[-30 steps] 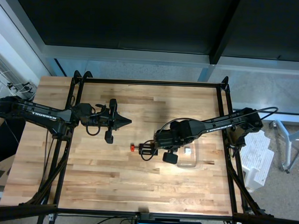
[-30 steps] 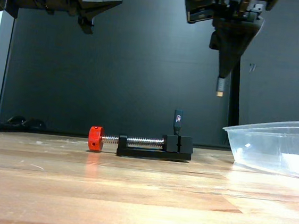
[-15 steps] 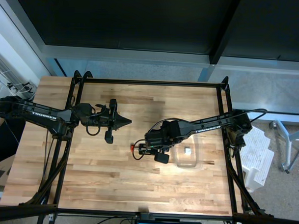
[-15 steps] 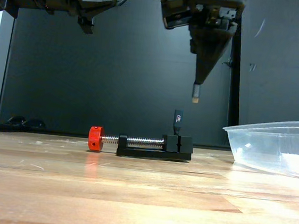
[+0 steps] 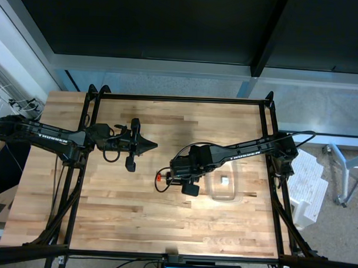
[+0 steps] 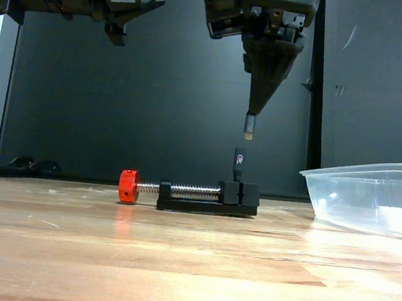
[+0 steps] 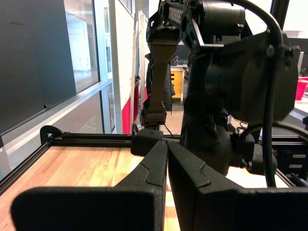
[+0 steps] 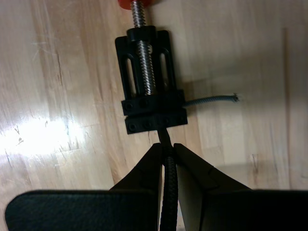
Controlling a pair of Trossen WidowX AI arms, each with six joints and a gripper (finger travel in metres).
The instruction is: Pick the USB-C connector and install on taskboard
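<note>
Just above the taskboard (image 6: 207, 196), the USB-C connector (image 6: 248, 127) hangs upright, pinched between the narrow fingers of the right gripper (image 6: 251, 114). Its tip stops short of a dark upright post (image 6: 238, 163) on the block's end opposite the red knob (image 6: 129, 185). Near that end sits a clear tray (image 6: 369, 193) holding a white piece (image 6: 400, 218). Well apart on the knob side hovers the left gripper (image 5: 150, 146), fingers pressed together, empty.
</note>
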